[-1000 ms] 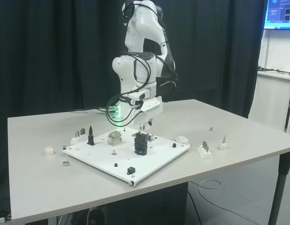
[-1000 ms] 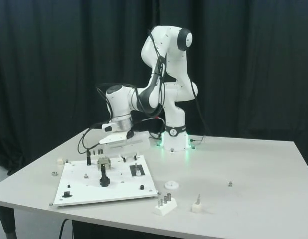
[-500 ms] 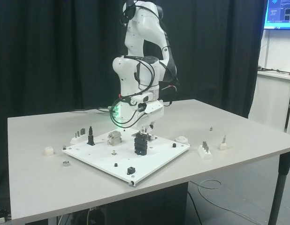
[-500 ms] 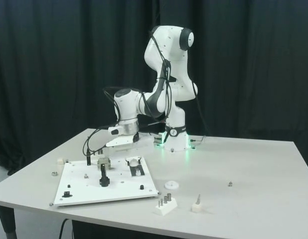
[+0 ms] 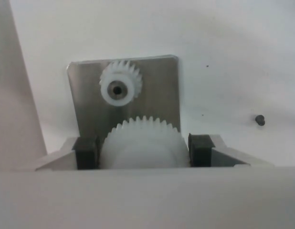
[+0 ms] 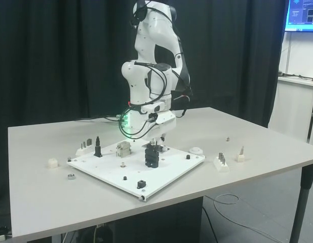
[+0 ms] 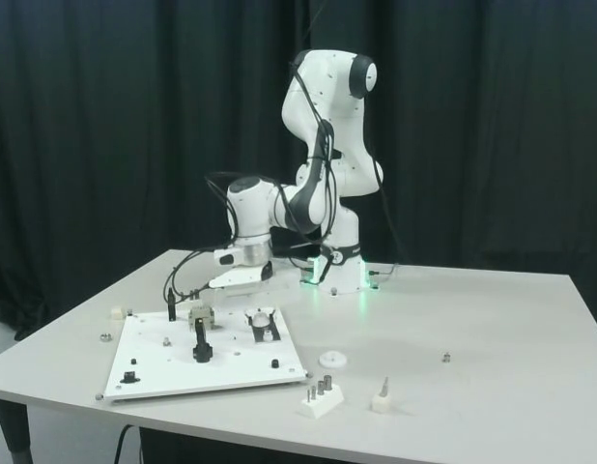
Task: Insert medium gear.
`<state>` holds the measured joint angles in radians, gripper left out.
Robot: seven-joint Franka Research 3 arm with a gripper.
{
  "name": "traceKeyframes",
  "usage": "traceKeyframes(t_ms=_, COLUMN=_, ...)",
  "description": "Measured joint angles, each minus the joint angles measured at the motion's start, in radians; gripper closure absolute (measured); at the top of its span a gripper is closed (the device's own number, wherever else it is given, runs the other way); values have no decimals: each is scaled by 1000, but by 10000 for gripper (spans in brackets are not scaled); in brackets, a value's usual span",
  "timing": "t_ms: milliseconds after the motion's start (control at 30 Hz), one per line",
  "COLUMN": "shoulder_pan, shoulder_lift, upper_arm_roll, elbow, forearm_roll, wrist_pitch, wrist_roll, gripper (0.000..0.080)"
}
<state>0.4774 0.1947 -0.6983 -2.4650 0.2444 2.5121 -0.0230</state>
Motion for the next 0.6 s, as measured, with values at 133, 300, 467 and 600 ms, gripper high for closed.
traceKeyframes(t_ms=133, shoulder_pan=1, shoulder_lift=3, upper_arm_roll=4, elbow=-7, forearm_roll=0, wrist_pitch=13, wrist_roll=0, gripper=406)
traceKeyframes(t_ms=300, shoulder_pan=1, shoulder_lift=3, upper_arm_roll=13, elbow=-16, forearm_roll=0, wrist_pitch=27, wrist_roll=0, gripper=406)
traceKeyframes(t_ms=467, shoulder_pan=1, shoulder_lift=5, upper_arm_roll=20, elbow=-24, forearm_roll=0, wrist_pitch=43, wrist_roll=0, gripper=406)
traceKeyframes(t_ms=600, shoulder_pan=1, shoulder_lift=8, upper_arm_roll=24, elbow=-28, forearm_roll=1, wrist_pitch=54, wrist_roll=0, gripper=406)
